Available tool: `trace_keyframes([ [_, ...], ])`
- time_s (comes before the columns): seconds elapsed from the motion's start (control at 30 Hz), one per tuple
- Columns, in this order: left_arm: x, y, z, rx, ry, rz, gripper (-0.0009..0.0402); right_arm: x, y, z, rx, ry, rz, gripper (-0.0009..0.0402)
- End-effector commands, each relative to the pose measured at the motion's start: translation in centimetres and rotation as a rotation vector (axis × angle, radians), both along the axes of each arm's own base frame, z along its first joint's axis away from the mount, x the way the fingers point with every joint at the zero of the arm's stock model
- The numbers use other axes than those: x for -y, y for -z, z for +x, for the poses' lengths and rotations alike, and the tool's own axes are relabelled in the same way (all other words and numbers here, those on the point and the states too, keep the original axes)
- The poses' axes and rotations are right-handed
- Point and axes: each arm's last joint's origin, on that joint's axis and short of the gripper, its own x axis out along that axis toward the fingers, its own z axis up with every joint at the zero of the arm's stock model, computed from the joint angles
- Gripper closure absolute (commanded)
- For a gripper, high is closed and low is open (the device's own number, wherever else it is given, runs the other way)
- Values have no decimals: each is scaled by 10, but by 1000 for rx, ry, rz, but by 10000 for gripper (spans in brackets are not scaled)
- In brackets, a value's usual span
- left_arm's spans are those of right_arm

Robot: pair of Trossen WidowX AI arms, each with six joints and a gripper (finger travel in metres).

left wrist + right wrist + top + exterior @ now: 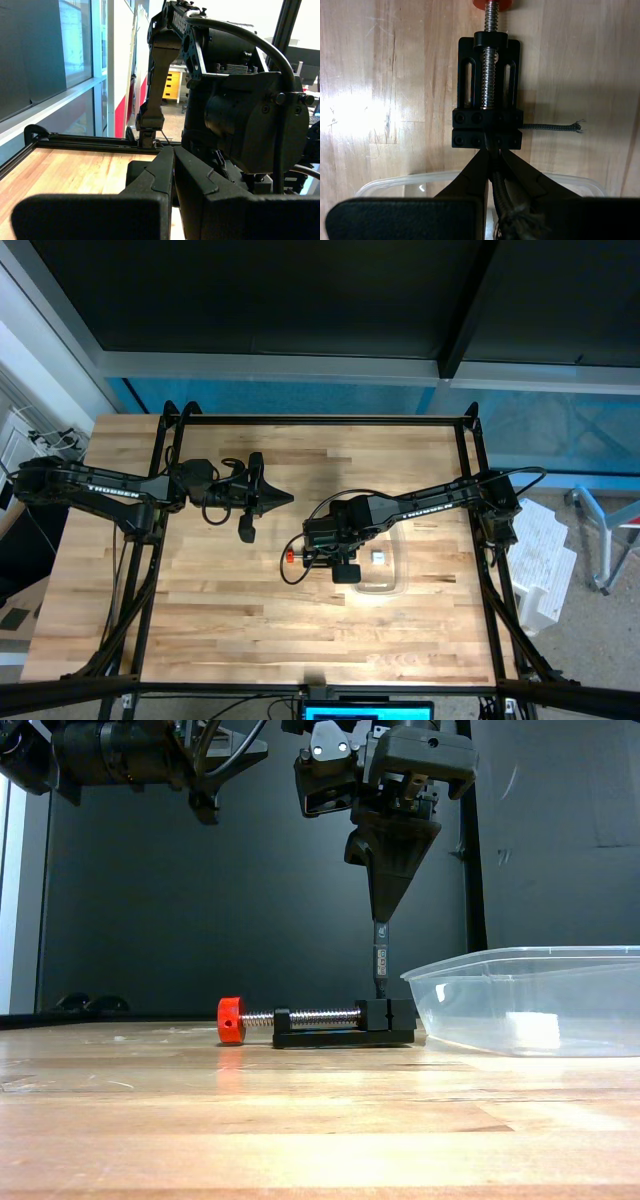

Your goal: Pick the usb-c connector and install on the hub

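Overhead, right tool [380, 920] pinches usb-c connector [380, 965] at vise [330, 1025] (tray [520, 960] beside); left tool [285, 498] closed, empty, aloft.

usb-c connector [380, 963], slim dark plug on braided cable, hanging upright, being pinched by right gripper [381, 923], tip reaching down to black screw clamp [345, 1025], possibly entering its block
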Motion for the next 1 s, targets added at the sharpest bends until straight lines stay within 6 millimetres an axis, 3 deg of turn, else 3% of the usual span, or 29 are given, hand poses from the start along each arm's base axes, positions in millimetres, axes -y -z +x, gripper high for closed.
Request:
trace_keyframes([
  [0.03,0,0,0,0,0,0,393,0,0,-1,-2,-2,0,393],
  [0.47,0,0,0,0,0,0,393,0,17,-1,8,-2,2,393],
  [1.0,0,0,0,0,0,0,393,0,15,-1,18,-1,4,393],
])
